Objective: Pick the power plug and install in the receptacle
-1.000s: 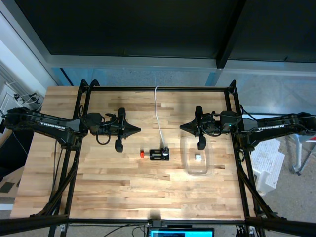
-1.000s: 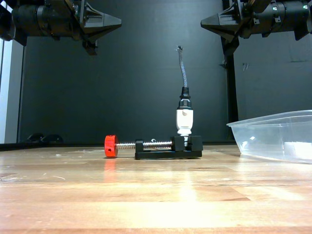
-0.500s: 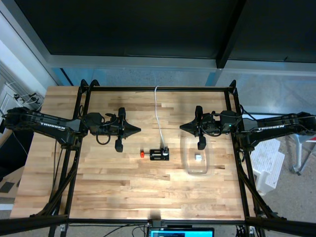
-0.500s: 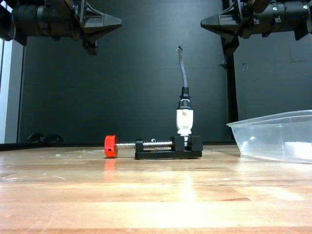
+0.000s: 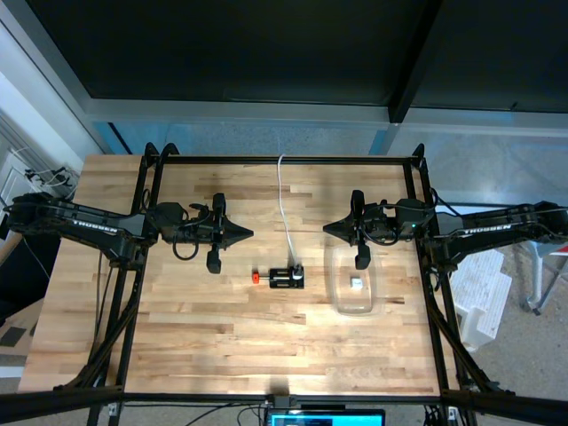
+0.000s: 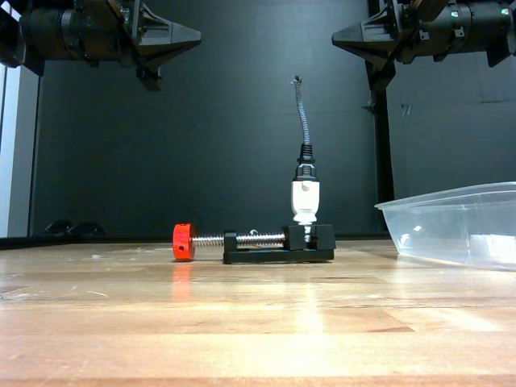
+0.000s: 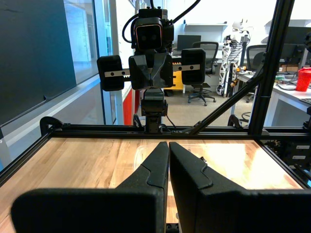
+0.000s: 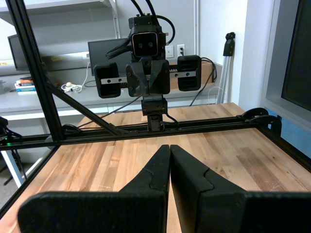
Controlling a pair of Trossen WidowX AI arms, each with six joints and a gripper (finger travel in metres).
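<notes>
The left hand [image 5: 251, 233] and right hand [image 5: 325, 228], both closed, hover high over the tabletop [image 5: 222, 328] flanking the receptacle [image 6: 305, 197], whose clamp block [image 6: 278, 244] might slide under an off-axis push.

Wooden table [image 5: 222, 337], receptacle clamp [image 5: 286, 279], seemingly plastic tray [image 5: 340, 298]

Clamp at mid-frame, tray to its right, grippers flanking the cable

In the high view the clamp block [image 5: 288, 279] sat mid-frame on the table [image 5: 177, 337]. Its knob [image 5: 255, 277] was just to its left and the receptacle [image 5: 299, 266] stood at its right end. The cable [image 5: 285, 200] ran from there toward the top of the frame. The tray [image 5: 335, 284] lay right of the clamp, apart from it, with a small cube [image 5: 356, 283] inside. The left gripper [image 5: 248, 234] hung left of the cable and the right gripper [image 5: 327, 228] right of it, both high above the table in the low view
</notes>
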